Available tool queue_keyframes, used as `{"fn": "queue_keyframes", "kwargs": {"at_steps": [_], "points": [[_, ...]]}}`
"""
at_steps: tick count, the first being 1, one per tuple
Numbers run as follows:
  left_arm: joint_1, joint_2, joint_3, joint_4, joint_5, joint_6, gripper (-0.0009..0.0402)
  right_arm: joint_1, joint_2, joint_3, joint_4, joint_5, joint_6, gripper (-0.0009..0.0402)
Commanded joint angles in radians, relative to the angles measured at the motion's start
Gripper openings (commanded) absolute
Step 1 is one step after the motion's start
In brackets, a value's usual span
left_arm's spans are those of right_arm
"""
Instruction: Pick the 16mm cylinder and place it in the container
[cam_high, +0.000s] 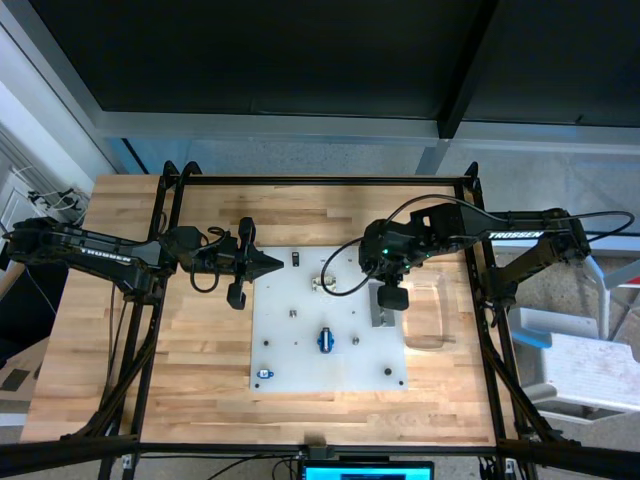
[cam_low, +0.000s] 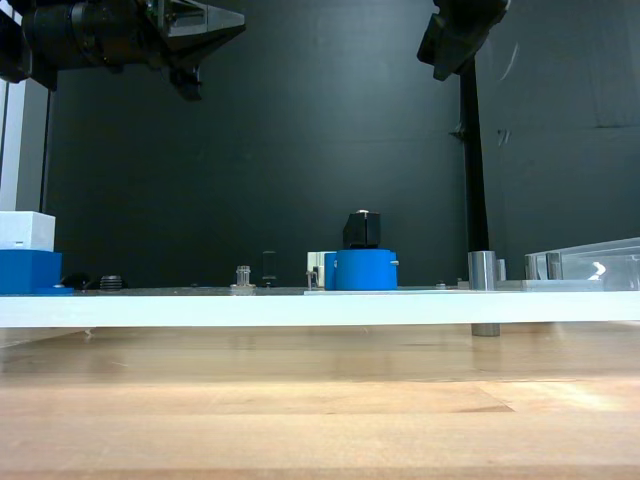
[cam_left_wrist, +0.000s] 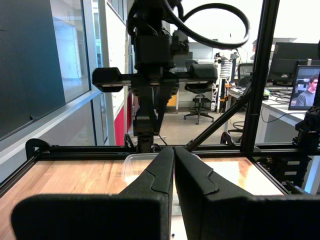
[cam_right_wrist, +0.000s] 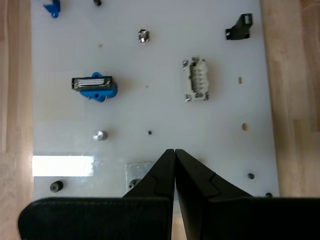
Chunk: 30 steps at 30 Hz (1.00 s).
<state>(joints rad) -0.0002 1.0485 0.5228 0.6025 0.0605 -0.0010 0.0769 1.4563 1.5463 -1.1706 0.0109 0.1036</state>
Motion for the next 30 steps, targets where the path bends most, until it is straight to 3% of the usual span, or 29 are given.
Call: {"fn": "queue_keyframes", "kwargs": {"at_steps": [1, 17, 22, 30], "points": [[0.0, 0.0, 0.0, 0.0, 0.0, 0.0, 0.0, 0.022, 0.009, -0.001, -0.013, 0.0, 0.019, 0.0], [0.0, 0.0, 0.0, 0.0, 0.0, 0.0, 0.0, 0.135, 0.124, -0.001, -0.05, -0.002, 0.063, 0.0], [0.0, 0.0, 0.0, 0.0, 0.0, 0.0, 0.0, 0.161, 0.158, -0.001, -0.049, 0.04, 0.091, 0.0002], [0.0, 0.0, 0.0, 0.0, 0.0, 0.0, 0.0, 0.205, 0.21, -0.001, -0.04, 0.04, 0.101, 0.0038]]}}
